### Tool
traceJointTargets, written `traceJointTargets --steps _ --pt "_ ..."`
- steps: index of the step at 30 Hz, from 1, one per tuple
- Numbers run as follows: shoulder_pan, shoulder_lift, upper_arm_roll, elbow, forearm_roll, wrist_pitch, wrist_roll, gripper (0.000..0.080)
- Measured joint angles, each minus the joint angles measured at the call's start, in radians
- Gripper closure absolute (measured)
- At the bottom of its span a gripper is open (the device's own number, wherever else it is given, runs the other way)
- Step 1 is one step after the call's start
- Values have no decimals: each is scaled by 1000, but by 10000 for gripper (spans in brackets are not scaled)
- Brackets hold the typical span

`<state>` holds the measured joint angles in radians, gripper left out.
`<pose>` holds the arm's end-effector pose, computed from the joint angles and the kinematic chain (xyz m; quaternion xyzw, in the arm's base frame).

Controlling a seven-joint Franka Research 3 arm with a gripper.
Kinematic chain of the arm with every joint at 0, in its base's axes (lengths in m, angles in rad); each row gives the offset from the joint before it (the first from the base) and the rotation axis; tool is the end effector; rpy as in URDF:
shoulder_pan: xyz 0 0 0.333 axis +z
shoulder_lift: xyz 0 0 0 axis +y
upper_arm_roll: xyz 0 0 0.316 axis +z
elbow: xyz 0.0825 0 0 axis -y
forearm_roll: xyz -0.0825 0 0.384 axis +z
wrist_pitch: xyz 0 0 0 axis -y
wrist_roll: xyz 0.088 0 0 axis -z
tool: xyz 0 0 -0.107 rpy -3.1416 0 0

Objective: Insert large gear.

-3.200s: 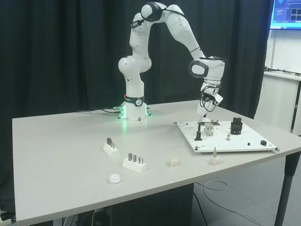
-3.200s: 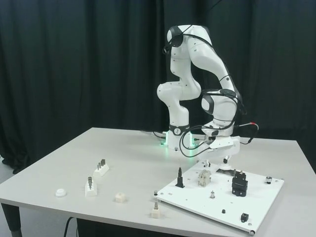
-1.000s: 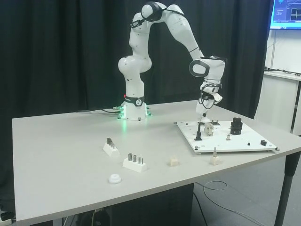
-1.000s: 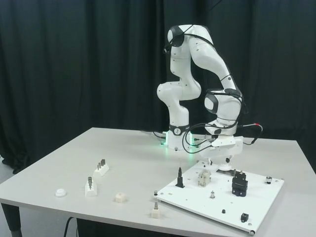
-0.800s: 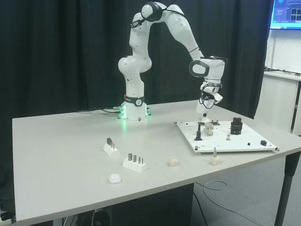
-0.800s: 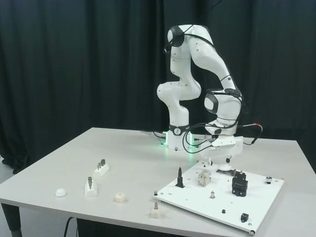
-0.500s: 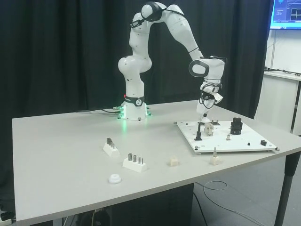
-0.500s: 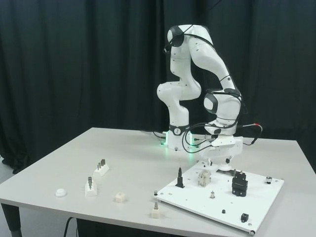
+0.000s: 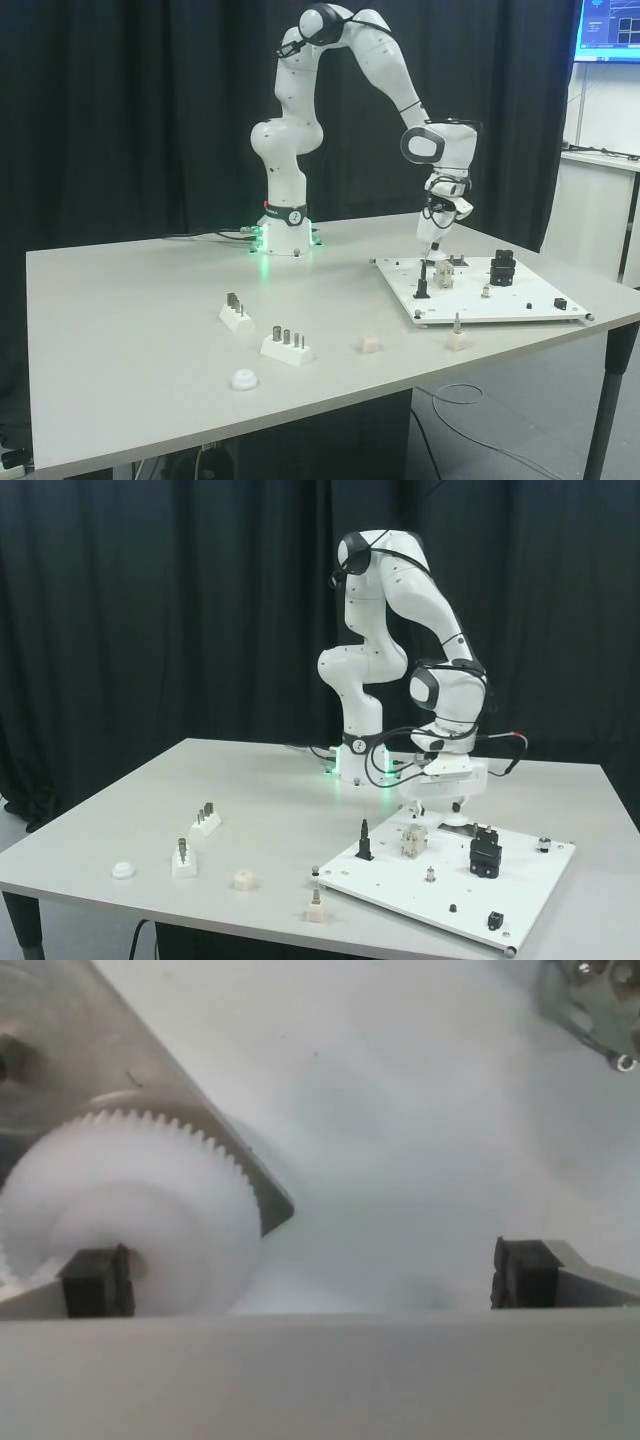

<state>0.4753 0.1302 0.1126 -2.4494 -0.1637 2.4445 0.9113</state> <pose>0.3908 0.2614 0.2372 0.9924 -0.0949 -0.0208 0.0752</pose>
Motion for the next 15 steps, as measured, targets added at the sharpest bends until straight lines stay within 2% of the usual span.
traceJointTargets --steps 15 --pt "-5 0 1 0 -3 5 0 3"
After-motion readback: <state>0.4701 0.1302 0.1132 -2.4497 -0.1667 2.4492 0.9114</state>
